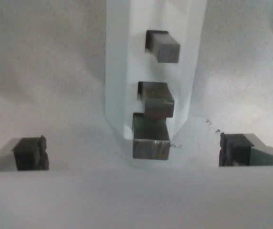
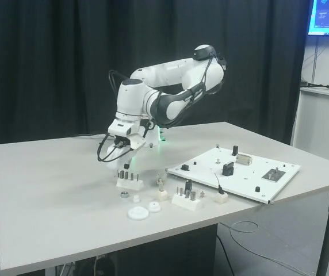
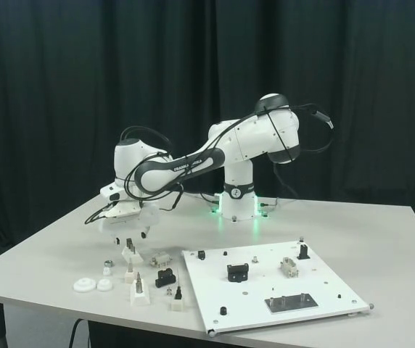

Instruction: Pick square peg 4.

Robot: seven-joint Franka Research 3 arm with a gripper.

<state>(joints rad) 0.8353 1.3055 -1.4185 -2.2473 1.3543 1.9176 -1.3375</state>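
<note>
The end effector (image 1: pixel 132 150) is held wide open, hovering right above the nearest peg (image 1: pixel 151 137) in the white holder (image 1: pixel 120 71).

Robot arm (image 3: pixel 215 156): white rounded shells over seven joints, with black bands at the joints and black lettering along the forearm section. Black cables (image 3: pixel 316 119) loop off the upper joint and near the wrist; a ring of green light (image 3: pixel 235 214) glows at the base where it meets the table. Gripper (image 1: pixel 131 152): white body, two fingers (image 1: pixel 30 153) ending in dark, blocky, ridged pads.
</note>
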